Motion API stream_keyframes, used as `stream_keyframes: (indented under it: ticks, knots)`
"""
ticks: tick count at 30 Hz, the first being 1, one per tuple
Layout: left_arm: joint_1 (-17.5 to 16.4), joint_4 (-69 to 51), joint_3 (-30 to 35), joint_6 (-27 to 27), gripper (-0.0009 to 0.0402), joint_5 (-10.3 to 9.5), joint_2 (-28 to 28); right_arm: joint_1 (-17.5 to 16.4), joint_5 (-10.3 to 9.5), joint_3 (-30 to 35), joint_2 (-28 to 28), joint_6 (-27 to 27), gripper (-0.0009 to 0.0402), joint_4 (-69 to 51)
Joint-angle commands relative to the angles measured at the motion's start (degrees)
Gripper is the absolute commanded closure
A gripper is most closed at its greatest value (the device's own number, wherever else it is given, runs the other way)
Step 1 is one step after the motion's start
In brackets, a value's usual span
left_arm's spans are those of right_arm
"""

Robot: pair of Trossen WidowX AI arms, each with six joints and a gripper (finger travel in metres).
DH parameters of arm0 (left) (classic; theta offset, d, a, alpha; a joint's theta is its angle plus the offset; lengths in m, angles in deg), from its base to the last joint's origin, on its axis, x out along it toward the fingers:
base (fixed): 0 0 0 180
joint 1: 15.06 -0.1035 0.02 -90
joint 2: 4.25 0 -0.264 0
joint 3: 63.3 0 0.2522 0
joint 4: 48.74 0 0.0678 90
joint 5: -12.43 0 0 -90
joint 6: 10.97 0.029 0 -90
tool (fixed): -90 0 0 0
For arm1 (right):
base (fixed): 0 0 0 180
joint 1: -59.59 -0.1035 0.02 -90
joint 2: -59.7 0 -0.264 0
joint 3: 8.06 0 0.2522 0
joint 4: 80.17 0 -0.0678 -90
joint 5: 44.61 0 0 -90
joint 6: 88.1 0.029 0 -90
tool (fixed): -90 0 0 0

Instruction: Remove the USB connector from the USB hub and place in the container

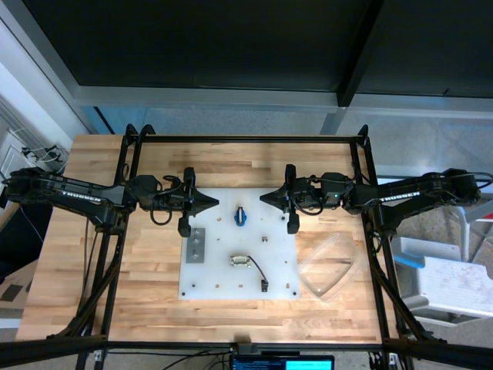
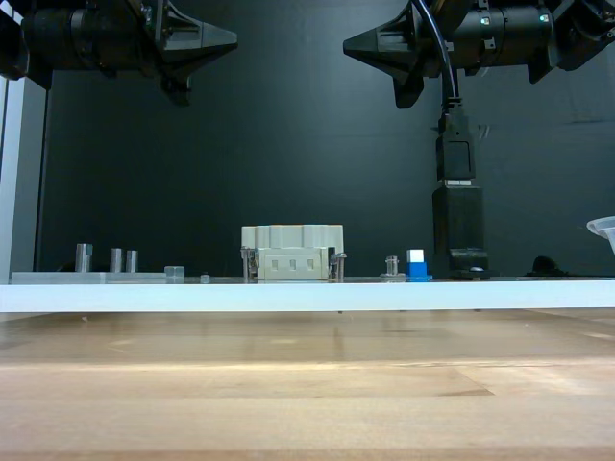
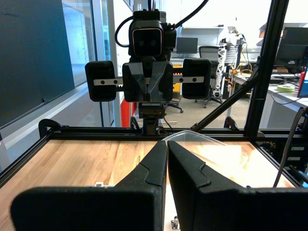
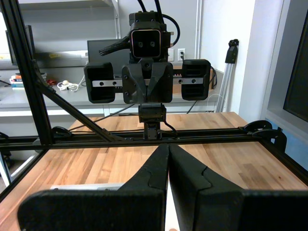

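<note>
The USB connector (image 1: 263,282) stands upright as a black plug (image 2: 457,206) in the small dark USB hub (image 2: 467,260) at the white board's near right. Its thin black cable (image 1: 255,269) curls away toward a beige block (image 1: 239,262). The container (image 1: 327,267), a clear rounded-triangle tray, lies on the wood right of the board, and its rim shows in the low view (image 2: 603,228). My left gripper (image 1: 216,203) and right gripper (image 1: 263,198) hover high over the board's far edge. They point at each other, both shut and holding nothing. Fingers meet in both wrist views (image 3: 167,147) (image 4: 168,149).
The white board (image 1: 208,287) also carries a blue fitting (image 1: 239,216), a grey plate with metal pegs (image 1: 198,247) and the beige block (image 2: 291,252). A black frame (image 1: 246,139) rings the wooden table.
</note>
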Motion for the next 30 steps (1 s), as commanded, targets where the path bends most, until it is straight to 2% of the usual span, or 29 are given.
stream_keyframes:
  ticks: [1, 12, 15, 25, 27, 30]
  knots:
    - [0.0, 0.0, 0.0, 0.0, 0.0392, 0.02, 0.0, 0.0, -1.49, 0.0, 0.0, 0.2, 0.0393, 0.1]
    - [0.0, 0.0, 0.0, 0.0, 0.0392, 0.0, 0.0, 0.0, -1.49, 0.0, 0.0, 0.3, 0.0393, 0.1]
    - [0.0, 0.0, 0.0, 0.0, 0.0392, 0.02, 0.0, 0.0, -1.44, 1.0, 0.0, 2.7, 0.0393, -1.7]
    - [0.0, 0.0, 0.0, 0.0, 0.0392, 0.0, 0.0, -1.4, -1.42, 14.1, 0.0, 3.1, 0.0393, -32.5]
    - [0.0, 0.0, 0.0, 0.0, 0.0392, 0.0, 0.0, -2.3, -0.42, 16.5, 0.0, 3.3, 0.0393, -38.2]
    - [0.0, 0.0, 0.0, 0.0, 0.0392, 0.02, 0.0, -4.1, 3.17, 20.5, -0.2, 5.4, 0.0393, -47.3]
